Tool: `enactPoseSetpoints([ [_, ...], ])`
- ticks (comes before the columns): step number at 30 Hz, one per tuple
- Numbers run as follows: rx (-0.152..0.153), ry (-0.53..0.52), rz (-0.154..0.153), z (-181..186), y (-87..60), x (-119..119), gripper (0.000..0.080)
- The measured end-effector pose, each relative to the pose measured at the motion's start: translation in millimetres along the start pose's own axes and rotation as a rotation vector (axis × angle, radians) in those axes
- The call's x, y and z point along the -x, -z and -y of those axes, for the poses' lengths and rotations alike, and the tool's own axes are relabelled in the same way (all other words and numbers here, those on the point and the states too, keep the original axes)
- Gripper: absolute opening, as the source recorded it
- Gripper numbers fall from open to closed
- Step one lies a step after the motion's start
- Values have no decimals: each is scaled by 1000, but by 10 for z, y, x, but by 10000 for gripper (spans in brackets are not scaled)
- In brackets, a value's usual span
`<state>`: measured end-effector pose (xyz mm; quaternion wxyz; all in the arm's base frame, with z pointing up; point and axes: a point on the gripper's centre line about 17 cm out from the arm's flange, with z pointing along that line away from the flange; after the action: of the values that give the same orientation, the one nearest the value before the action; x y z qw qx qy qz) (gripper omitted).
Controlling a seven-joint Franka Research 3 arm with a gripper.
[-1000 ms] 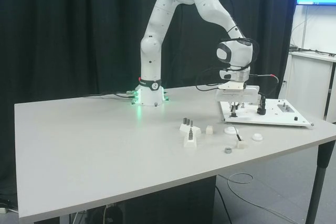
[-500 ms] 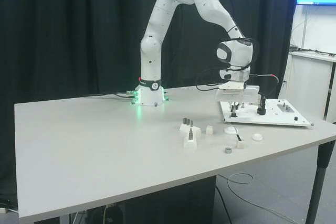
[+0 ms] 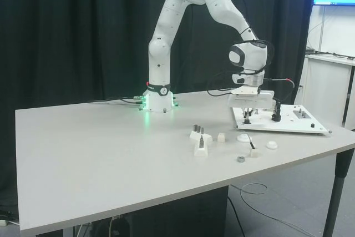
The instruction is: Insert Ethernet.
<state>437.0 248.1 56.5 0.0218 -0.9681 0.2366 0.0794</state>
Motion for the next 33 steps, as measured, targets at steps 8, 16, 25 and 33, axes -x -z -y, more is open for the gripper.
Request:
enactPoseSetpoints([
  [8, 3, 2, 4, -5, -8, 20, 104],
  [16, 4, 3, 5, -7, -15, 27, 104],
  [25, 10, 18, -6, -6, -14, 11, 104],
  [33, 30, 64, -40, -1, -12, -18, 104],
])
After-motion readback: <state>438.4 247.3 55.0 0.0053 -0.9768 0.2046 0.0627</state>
